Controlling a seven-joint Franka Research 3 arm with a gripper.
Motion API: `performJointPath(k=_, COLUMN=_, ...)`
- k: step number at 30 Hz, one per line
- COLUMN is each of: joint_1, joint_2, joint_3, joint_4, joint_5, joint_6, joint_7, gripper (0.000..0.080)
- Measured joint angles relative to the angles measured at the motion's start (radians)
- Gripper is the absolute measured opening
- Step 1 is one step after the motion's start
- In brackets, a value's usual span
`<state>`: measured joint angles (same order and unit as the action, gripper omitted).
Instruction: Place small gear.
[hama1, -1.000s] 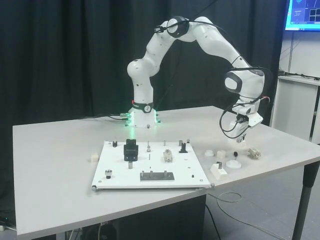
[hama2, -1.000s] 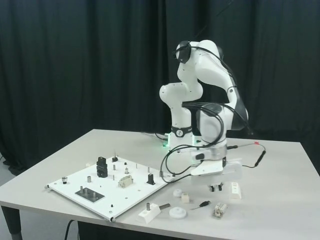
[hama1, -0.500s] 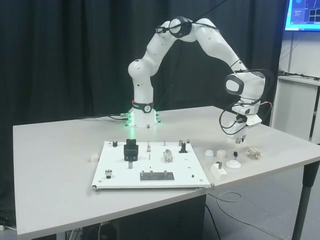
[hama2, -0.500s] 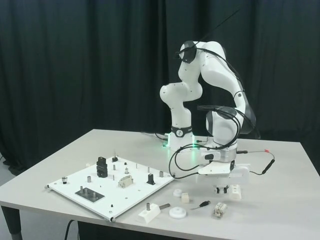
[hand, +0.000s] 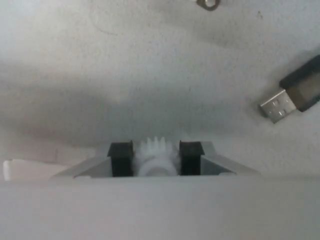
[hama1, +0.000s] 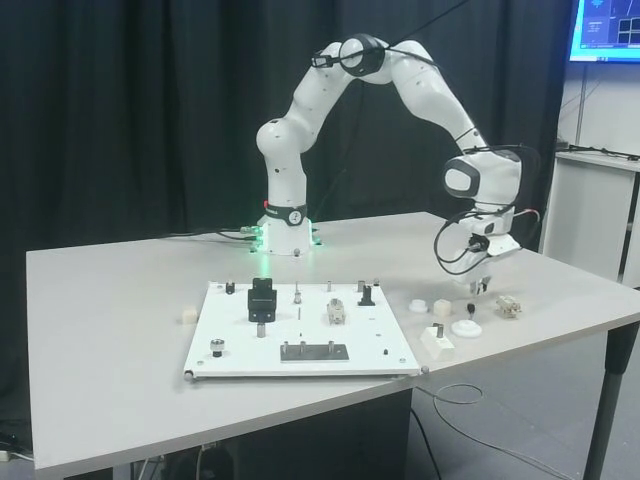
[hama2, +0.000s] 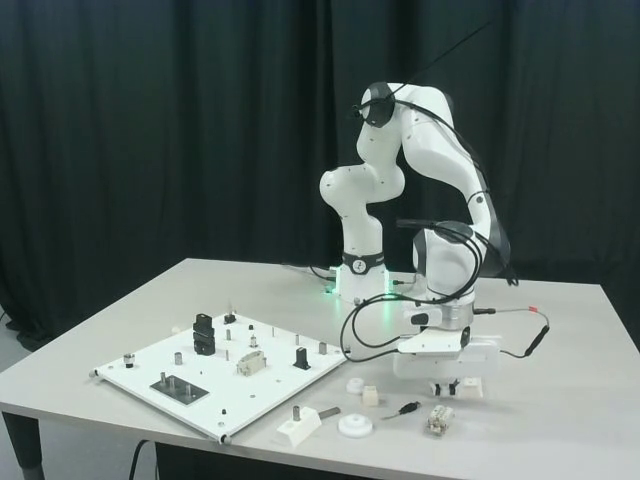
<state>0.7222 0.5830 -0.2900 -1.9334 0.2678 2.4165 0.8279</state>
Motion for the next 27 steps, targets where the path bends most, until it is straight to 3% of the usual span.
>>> performJointPath(k=15, joint_1=0.0, joint_2=0.0, joint_3=0.011, joint_4=-0.03, joint_5=-0.019, joint_6=0.066, joint_7=0.0, gripper=0.0194)
performJointPath(k=16, joint_1=0.0, joint_2=0.0, joint_3=0.011, joint_4=-0.03, joint_5=-0.023, joint_6=0.067, joint_7=0.0, gripper=0.0391)
performJointPath(k=25, joint_1=0.0, joint_2=-0.02, joint_3=0.006, joint_4=-0.026, joint_5=-0.045, joint_6=0.066, joint_7=0.0, gripper=0.0391)
performJointPath(k=26, joint_1=0.0, joint_2=-0.025, joint_3=0.005, joint_4=-0.027, joint_5=-0.046, joint_6=0.063, joint_7=0.0, gripper=0.0772)
performJointPath(k=27, joint_1=0.0, joint_2=-0.031, joint_3=0.003, joint_4=-0.027, joint_5=-0.046, joint_6=0.06, joint_7=0.0, gripper=0.0772)
